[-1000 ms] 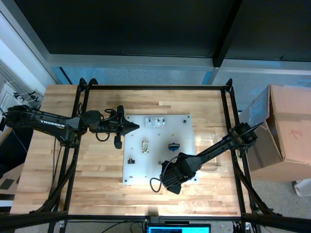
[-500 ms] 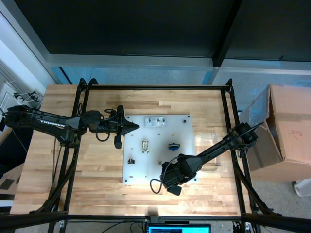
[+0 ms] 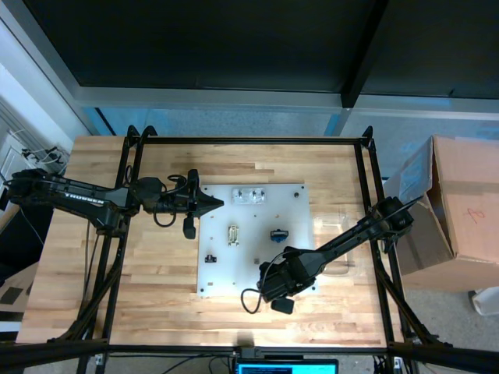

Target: Unfasten the M12 nut and place it in the container

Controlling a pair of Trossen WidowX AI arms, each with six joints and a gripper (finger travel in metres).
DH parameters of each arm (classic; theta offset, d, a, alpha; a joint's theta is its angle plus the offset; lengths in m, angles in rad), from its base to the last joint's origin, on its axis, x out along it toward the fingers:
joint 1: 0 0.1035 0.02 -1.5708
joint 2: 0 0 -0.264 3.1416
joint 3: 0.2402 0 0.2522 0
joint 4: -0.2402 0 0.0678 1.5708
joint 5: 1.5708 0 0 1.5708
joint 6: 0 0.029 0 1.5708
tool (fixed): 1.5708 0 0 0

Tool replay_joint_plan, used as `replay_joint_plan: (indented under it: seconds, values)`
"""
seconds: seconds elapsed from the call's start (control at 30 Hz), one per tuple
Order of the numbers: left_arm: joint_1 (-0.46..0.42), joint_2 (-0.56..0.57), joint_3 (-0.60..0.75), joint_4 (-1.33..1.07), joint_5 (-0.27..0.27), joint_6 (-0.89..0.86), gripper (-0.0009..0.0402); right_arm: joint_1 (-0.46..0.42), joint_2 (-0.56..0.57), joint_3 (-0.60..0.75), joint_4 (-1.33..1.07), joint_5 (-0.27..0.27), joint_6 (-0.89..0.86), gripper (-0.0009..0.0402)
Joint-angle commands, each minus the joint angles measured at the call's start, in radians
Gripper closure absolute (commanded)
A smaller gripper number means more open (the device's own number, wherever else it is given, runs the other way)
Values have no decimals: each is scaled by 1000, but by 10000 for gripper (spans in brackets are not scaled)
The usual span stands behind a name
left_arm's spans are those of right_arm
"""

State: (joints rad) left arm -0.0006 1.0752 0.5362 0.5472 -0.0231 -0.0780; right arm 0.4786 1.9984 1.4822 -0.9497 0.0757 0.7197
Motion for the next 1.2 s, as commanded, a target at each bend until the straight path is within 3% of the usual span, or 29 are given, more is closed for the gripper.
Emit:
replay_joint_plan:
  seconds: [0.03,0.7,0.9,1.2]
  values:
    - [0,0,0,0,0,0,393,0,1,-1,3,3,-120,384]
    - [0,0,0,0,0,0,393,-1,0,-1,3,11,-1129,384]
    - [0,0,0,0,0,0,393,-1,0,-1,6,11,-1226,384]
    - [0,0,0,0,0,0,393,-2,-1,-1,10,0,-1222,371]
